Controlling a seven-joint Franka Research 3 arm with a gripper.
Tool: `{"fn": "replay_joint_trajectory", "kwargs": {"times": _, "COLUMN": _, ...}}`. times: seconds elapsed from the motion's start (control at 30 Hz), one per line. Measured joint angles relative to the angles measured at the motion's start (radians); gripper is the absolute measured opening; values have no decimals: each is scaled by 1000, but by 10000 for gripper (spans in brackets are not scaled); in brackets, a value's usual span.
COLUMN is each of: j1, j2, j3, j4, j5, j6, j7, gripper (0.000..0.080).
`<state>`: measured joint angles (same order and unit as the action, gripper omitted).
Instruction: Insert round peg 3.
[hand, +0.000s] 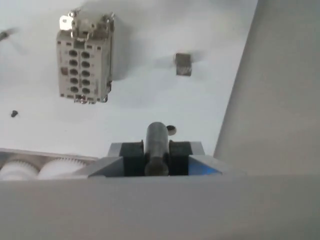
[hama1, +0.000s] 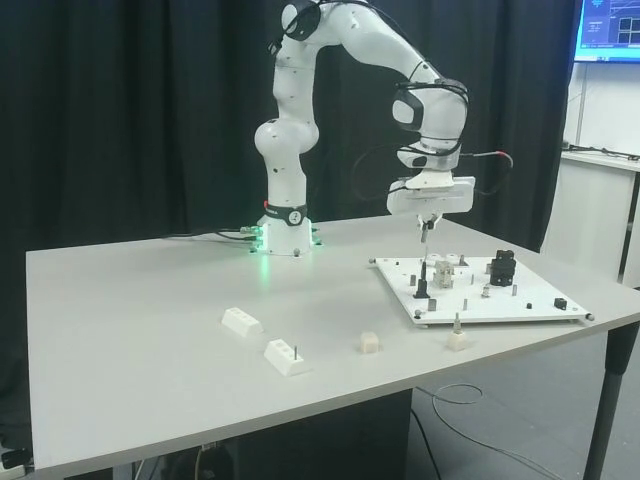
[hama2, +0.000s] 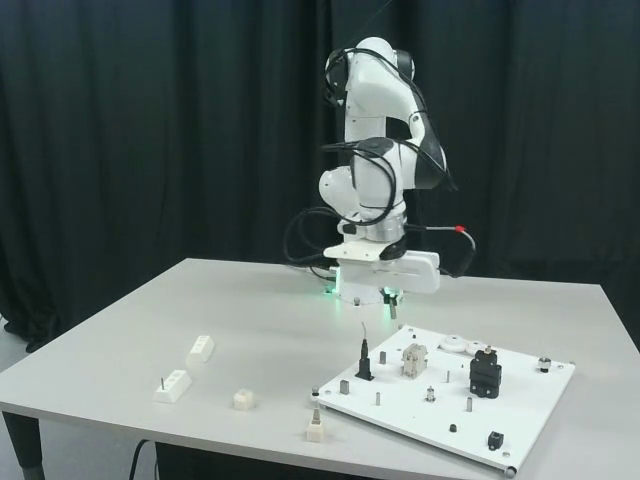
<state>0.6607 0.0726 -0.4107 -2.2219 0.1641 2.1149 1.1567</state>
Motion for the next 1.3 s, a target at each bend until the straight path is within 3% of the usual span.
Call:
{"fn": "replay_joint_trajectory", "kwargs": {"times": 0.2, "j1": 10, "j2": -31, "j3": 33, "j4": -62, "j5": -51, "j6": 61, "j7": 51, "gripper": 101}}
{"fn": "replay_joint_trajectory", "kwargs": {"times": 0.67, "j1": 20, "j2": -87, "j3": 81, "j4": -177, "j5": -157, "j6": 163, "j7": 16, "gripper": 101}}
{"fn": "replay_joint_trajectory", "kwargs": {"times": 1.0, "j1": 20, "j2": -103, "j3": 101, "j4": -262, "j5": -177, "j6": 264, "j7": -80, "gripper": 101}}
{"fn": "replay_joint_trajectory", "kwargs": {"times": 1.3, "j1": 20, "j2": -102, "j3": 108, "j4": -292, "j5": -176, "j6": 294, "j7": -130, "gripper": 101}}
